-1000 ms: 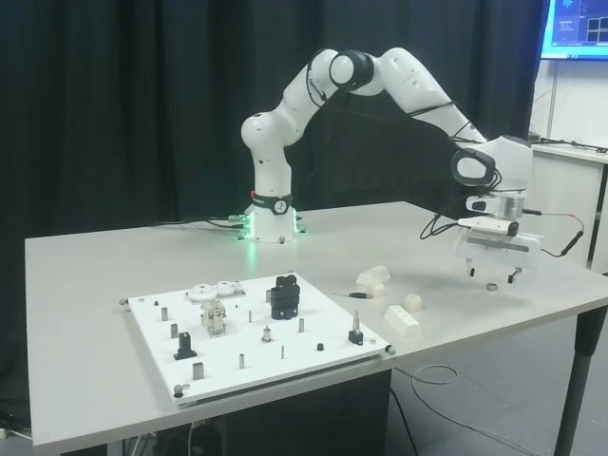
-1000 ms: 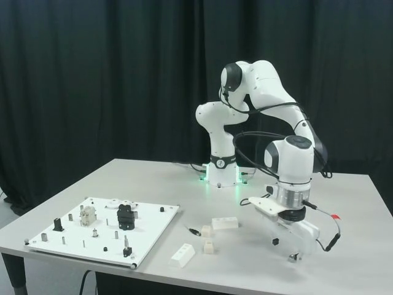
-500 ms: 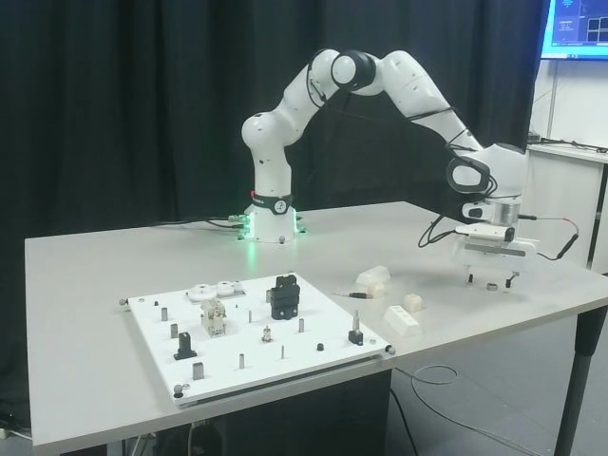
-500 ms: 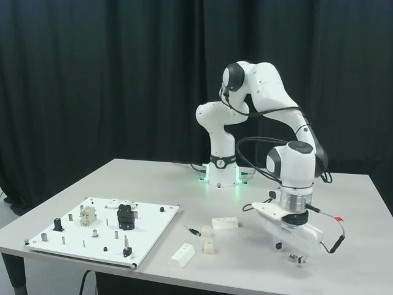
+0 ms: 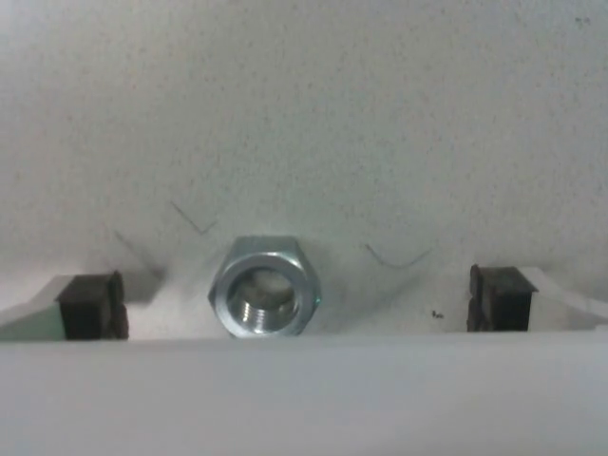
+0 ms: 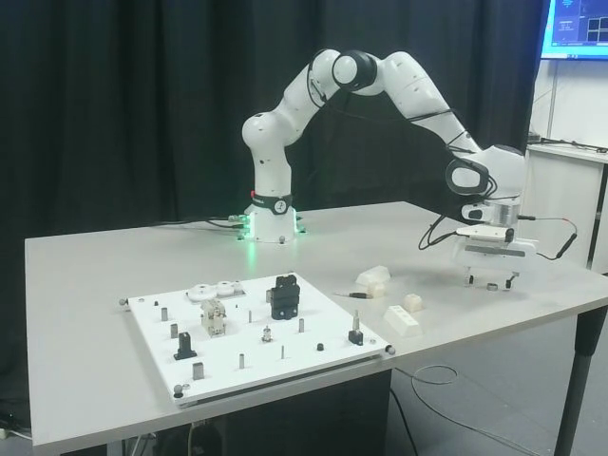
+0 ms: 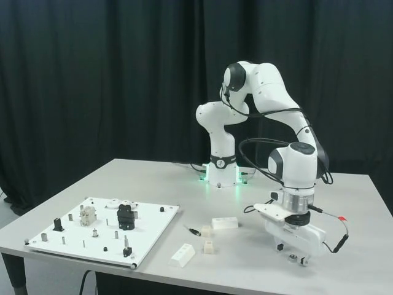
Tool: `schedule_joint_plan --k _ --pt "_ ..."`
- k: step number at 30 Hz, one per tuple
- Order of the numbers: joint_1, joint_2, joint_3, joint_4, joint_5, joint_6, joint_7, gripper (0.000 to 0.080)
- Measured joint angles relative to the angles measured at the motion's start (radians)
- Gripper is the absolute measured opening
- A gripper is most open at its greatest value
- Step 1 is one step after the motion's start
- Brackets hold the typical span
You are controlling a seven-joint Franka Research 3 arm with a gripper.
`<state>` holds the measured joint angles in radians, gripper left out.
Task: Pick bolt 4.
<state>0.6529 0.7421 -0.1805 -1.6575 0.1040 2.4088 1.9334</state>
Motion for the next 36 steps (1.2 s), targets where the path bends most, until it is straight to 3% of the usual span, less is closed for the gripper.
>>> schedule_joint_plan --k 19,20,28,29,34,35,36 --pt "0.003 0.001 0.000 -0.020 -0.014 0.037 -0.021 0.0800" --pt "0.004 0.001 0.000 -0.020 -0.014 0.037 -0.022 0.0689" --pt "0.006 0.001 0.000 -0.020 -0.015 0.037 -0.022 0.0689" --pt "0.006 0.001 0.000 -0.020 -0.015 0.038 -0.022 0.0342" --pt "0.008 0.002 0.000 -0.020 -0.016 0.041 -0.022 0.0342" --pt "0.008 0.002 0.000 -0.020 -0.016 0.041 -0.022 0.0253" --pt "0.009 0.002 0.000 -0.020 -0.016 0.042 -0.022 0.0253"
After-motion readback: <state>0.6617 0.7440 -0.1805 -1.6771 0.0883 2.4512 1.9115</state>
